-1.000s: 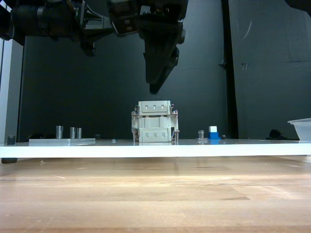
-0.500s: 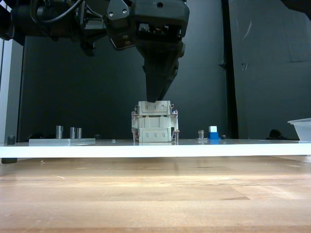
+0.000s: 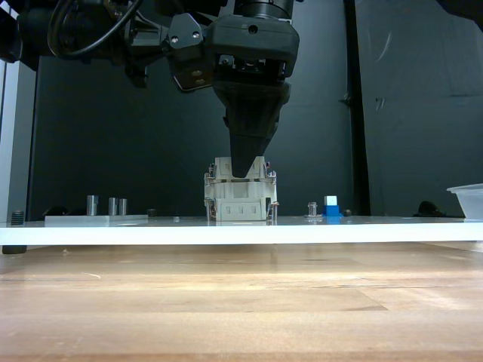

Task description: Remove the HAN10-E connector and place it in the container

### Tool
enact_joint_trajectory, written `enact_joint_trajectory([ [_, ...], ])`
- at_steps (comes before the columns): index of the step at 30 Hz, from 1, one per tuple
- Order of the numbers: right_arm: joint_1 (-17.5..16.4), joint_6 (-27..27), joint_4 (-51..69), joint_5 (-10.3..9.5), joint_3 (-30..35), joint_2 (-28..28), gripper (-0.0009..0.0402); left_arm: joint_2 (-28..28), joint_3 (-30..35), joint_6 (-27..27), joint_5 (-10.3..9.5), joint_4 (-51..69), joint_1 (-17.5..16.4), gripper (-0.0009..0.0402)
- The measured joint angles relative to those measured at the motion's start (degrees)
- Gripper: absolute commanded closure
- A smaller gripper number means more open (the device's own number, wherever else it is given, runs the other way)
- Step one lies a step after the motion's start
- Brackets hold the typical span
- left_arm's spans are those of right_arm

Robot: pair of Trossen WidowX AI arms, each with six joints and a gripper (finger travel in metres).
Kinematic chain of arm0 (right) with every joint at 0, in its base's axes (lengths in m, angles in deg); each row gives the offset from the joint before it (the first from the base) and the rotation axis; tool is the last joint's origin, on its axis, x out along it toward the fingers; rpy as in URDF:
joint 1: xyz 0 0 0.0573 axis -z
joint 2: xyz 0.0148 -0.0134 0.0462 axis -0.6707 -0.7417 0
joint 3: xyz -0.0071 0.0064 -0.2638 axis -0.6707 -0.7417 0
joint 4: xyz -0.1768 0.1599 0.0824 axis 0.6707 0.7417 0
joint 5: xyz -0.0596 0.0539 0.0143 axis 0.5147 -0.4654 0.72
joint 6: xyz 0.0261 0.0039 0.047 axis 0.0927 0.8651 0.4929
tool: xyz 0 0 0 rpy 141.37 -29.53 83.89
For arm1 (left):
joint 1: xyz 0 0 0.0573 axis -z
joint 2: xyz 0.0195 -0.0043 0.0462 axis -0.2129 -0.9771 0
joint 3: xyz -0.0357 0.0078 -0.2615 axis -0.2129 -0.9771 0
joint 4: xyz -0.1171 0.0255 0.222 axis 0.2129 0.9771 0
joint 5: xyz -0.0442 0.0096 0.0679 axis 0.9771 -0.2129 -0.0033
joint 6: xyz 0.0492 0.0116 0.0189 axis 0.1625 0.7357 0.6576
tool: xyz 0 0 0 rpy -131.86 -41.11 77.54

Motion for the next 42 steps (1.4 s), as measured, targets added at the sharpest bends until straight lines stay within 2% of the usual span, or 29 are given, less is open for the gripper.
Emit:
enact_joint_trajectory([
  [6,0.02,-0.35,-1.20,-0.02,-0.68,0.02,0.0117,0.00,0.00,-0.02,-0.02,0.02,0.00,0.0393],
  [9,0.02,-0.37,-1.14,-0.02,-0.87,0.02,0.0131,0.00,-0.02,-0.02,-0.02,0.02,0.00,0.0393],
  [25,0.07,-1.77,-1.14,-0.09,-0.87,0.09,0.0292,0.00,0.00,-0.02,0.00,0.02,0.00,0.0393],
  [31,0.11,-1.81,-1.14,-0.11,-0.87,0.20,0.0339,0.00,-0.02,-0.02,-0.02,0.04,0.00,0.0393],
  [36,0.13,-2.12,-0.96,-0.11,-0.87,0.79,0.0354,0.00,0.00,-0.02,0.00,0.02,0.00,0.0393],
  [42,0.15,-2.56,-0.63,-0.04,-0.85,1.53,0.0351,0.00,0.00,-0.02,-0.02,0.02,0.00,0.0393],
])
